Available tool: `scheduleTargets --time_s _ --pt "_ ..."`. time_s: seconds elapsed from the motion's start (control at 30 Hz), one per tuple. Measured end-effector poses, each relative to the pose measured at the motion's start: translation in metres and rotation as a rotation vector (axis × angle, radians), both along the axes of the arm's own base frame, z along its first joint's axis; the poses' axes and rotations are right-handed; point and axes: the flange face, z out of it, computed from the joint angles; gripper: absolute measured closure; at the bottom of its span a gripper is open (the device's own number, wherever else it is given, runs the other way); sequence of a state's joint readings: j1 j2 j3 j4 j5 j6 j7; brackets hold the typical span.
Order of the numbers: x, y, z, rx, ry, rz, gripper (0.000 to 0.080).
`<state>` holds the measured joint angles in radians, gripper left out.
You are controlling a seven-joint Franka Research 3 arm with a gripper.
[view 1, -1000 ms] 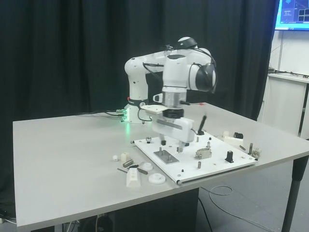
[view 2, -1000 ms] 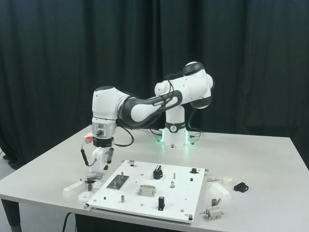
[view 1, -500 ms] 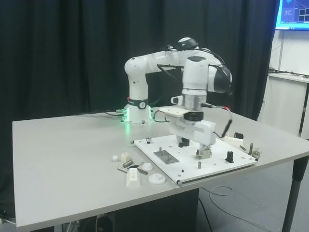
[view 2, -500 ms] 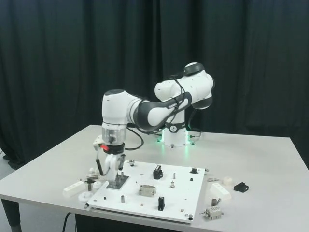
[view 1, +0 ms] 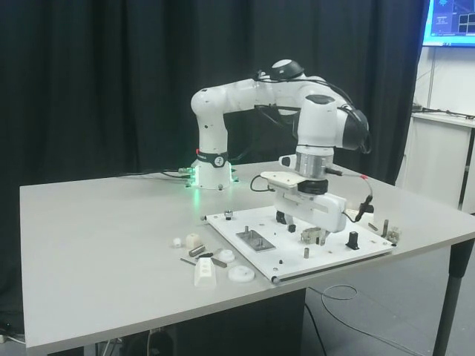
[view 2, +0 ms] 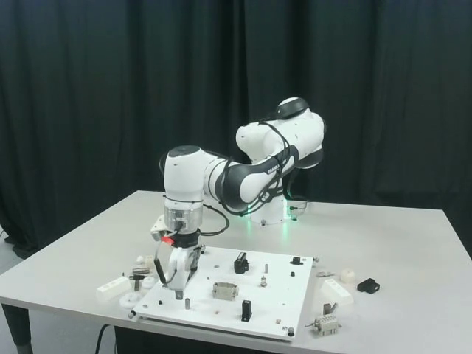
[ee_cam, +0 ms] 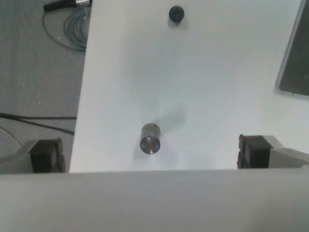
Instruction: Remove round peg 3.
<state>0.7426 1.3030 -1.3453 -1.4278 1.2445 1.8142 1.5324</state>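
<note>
**Closing in on round peg 3 with spread fingers**

Hovering over the white board [view 1: 297, 241], my gripper [ee_cam: 149, 157] is standing wide open and empty: in the wrist view one black fingertip [ee_cam: 47, 155] is showing off the board's edge and the other well to the far side of the peg, neither touching anything. Round peg 3 [ee_cam: 149, 140] is standing upright in the board between them, near that edge and roughly centred in the gap. Over the last second I am seeing the arm sweeping across the board from the grey plate [view 1: 255, 239] toward the front edge, so the approach is nearly finished and the descent and squeeze are not yet done. Beyond the peg, a small black knob [ee_cam: 176, 14] is sitting farther along the board.
</note>
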Motion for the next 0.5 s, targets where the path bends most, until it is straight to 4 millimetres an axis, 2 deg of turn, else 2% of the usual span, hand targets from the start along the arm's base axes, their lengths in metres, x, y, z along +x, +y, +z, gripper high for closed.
scheduleTargets --time_s 0.5 --pt "0.0 -0.005 -0.018 0.028 0.02 -0.004 0.0003"
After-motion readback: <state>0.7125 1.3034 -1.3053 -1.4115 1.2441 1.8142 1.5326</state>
